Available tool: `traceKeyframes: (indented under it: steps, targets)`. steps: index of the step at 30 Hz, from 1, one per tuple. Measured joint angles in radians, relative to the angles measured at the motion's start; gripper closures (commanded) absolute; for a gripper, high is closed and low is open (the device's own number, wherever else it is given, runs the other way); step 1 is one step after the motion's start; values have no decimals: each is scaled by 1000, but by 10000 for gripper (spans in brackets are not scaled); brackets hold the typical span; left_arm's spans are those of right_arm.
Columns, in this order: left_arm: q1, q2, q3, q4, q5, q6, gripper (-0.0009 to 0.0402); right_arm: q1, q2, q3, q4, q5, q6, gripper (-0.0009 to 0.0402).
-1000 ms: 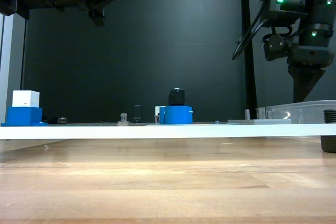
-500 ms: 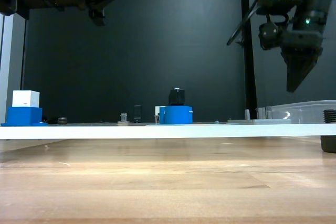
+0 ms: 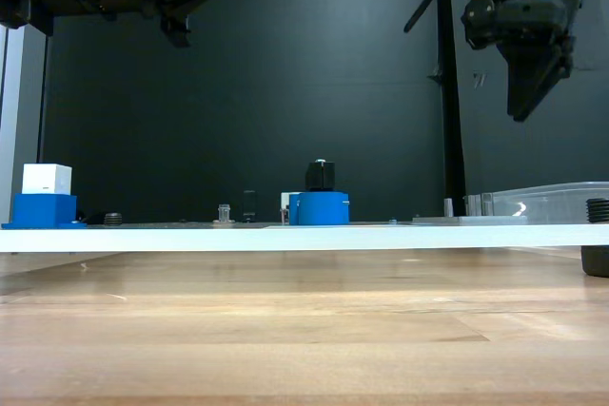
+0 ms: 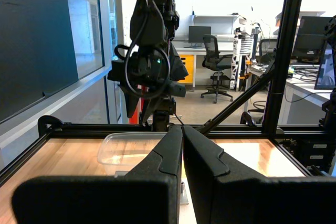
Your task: Pick the 16mm cylinder and place it in the container
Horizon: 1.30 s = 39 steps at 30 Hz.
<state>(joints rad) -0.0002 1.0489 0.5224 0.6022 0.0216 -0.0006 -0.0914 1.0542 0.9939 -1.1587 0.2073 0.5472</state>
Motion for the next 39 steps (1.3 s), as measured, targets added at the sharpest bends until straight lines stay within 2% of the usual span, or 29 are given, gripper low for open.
traceKeyframes:
  steps: [39]
  targets:
    - [0, 0, 0, 0, 0, 0, 393, 0, 0, 11, 17, 1, -4, 212]
